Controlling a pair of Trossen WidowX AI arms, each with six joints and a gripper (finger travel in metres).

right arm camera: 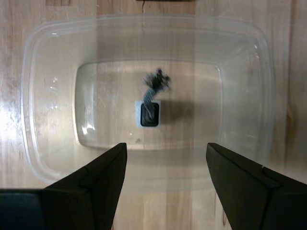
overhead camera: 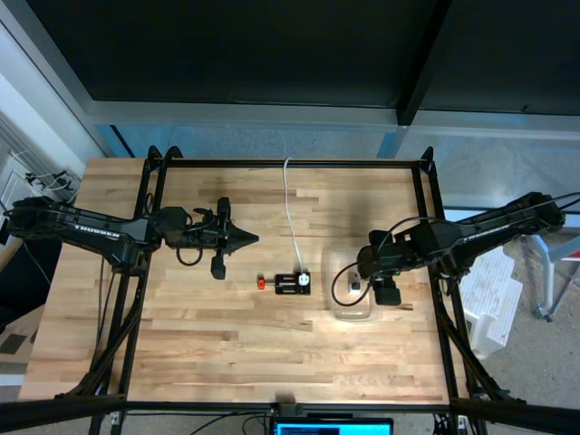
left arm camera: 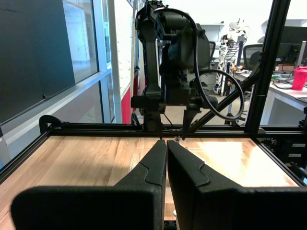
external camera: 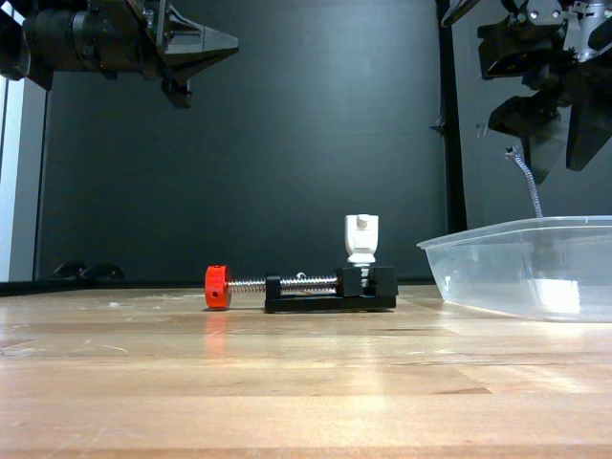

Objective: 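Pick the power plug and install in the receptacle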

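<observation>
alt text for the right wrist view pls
The right gripper, jaws open, hangs above a clear plastic tray holding the small dark power plug and its short braided lead. The left gripper, jaws shut, is outside this view, over the left half of the table.

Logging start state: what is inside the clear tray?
Only the power plug, dark within a pale square surround, mid-floor, with a braided lead. Its underside is hidden. The right gripper hovers open above the tray; left gripper is parked shut, away left.

The left tool hangs level, pinched closed (aimed inward); the right tool points straight down, spread wide.
</observation>
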